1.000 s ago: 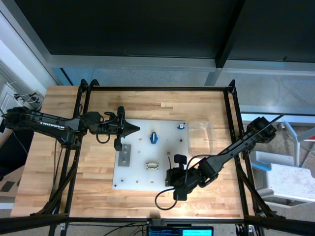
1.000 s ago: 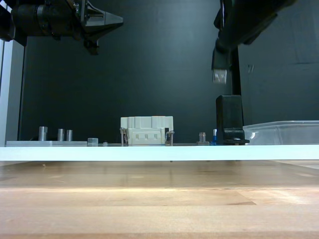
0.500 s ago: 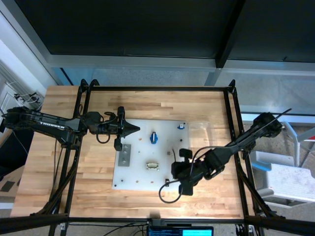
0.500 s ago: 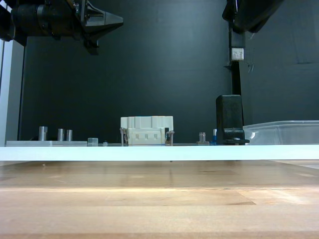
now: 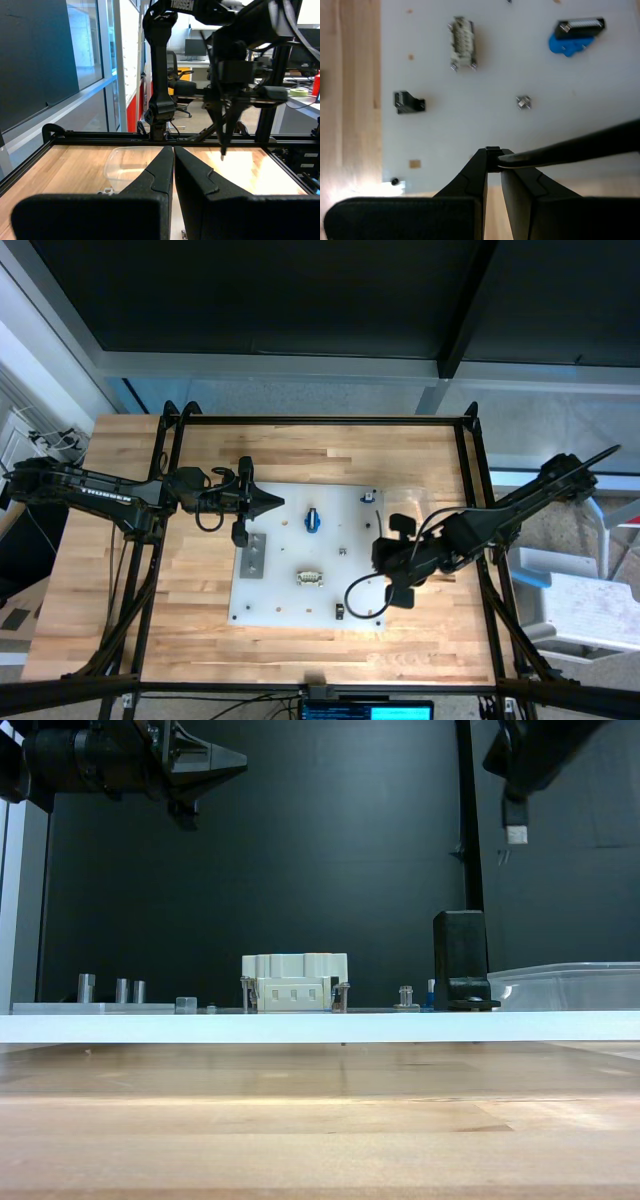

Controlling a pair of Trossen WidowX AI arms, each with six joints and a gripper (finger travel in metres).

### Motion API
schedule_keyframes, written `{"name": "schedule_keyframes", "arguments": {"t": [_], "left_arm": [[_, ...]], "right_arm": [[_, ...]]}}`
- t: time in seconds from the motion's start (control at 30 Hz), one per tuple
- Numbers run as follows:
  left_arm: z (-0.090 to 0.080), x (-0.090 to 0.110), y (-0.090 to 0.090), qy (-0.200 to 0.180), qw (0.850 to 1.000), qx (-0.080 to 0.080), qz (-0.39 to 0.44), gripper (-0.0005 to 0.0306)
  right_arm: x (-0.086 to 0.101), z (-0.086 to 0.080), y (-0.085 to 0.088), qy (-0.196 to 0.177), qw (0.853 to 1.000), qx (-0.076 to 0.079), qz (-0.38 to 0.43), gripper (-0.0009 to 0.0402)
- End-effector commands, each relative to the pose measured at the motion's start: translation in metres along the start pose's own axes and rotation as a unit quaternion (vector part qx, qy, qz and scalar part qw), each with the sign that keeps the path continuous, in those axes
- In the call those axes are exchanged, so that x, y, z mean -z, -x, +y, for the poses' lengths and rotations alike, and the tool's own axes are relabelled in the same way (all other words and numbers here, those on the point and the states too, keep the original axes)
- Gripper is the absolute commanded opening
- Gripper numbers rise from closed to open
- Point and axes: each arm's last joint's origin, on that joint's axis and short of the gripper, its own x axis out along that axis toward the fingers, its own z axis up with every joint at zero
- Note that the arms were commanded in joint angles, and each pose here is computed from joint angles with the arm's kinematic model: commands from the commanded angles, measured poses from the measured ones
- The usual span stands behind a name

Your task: Remove the USB connector from the USB hub and place in the container

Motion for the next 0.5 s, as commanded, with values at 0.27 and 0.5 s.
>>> {"name": "schedule_keyframes", "arguments": {"t": [0.27, 0.5], "left_arm": [[0.000, 0.000, 0.000, 0.000, 1.000, 0.000, 0.000, 0.0001], [0.000, 0.000, 0.000, 0.000, 1.000, 0.000, 0.000, 0.0001]], "right_arm": [[0.029, -0.034, 0.012, -0.029, 0.999, 0.013, 0.003, 0.0000], [0.051, -0.054, 0.020, -0.049, 0.998, 0.026, 0.019, 0.0000]]}}
